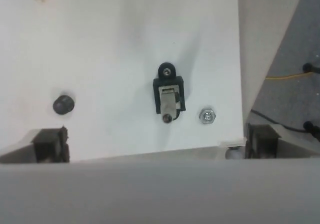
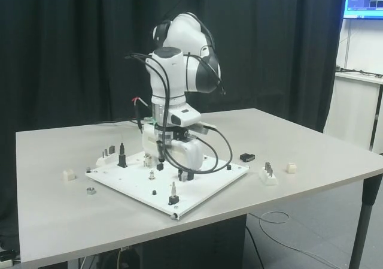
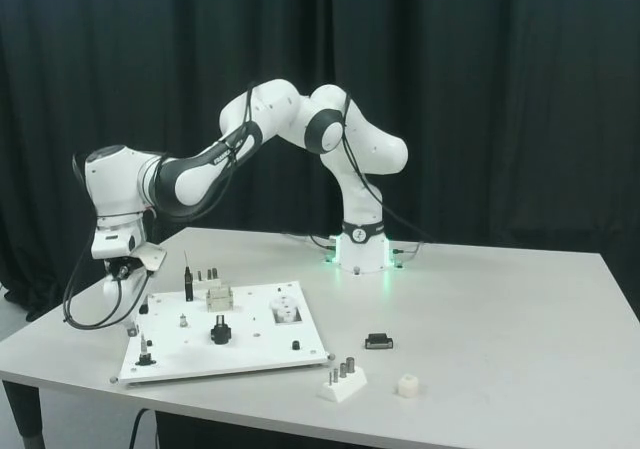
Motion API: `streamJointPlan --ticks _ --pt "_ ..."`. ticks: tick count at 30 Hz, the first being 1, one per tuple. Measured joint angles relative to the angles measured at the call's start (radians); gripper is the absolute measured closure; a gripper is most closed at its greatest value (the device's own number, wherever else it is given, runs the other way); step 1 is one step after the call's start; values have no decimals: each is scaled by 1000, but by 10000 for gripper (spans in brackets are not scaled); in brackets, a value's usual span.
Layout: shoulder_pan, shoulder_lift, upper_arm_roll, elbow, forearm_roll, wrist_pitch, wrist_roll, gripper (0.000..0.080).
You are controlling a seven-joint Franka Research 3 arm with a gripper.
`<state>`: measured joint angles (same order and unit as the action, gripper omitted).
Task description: Pick bolt 4.
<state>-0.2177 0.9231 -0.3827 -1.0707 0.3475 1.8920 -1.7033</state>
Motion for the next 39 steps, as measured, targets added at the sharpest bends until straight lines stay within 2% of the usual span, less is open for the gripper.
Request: streamJointPlan --ticks 3,4,25,32,39 --pt "5 0 -8 14 1 -18 2 36" --pt "6 0 -9 18 1 -21 3 8" --pt "20 -5 -25 61 2 -78 79 3" --pt "25 -16 -51 67 2 -115 111 3" --pt "31 -31 -96 68 2 -151 138 3"
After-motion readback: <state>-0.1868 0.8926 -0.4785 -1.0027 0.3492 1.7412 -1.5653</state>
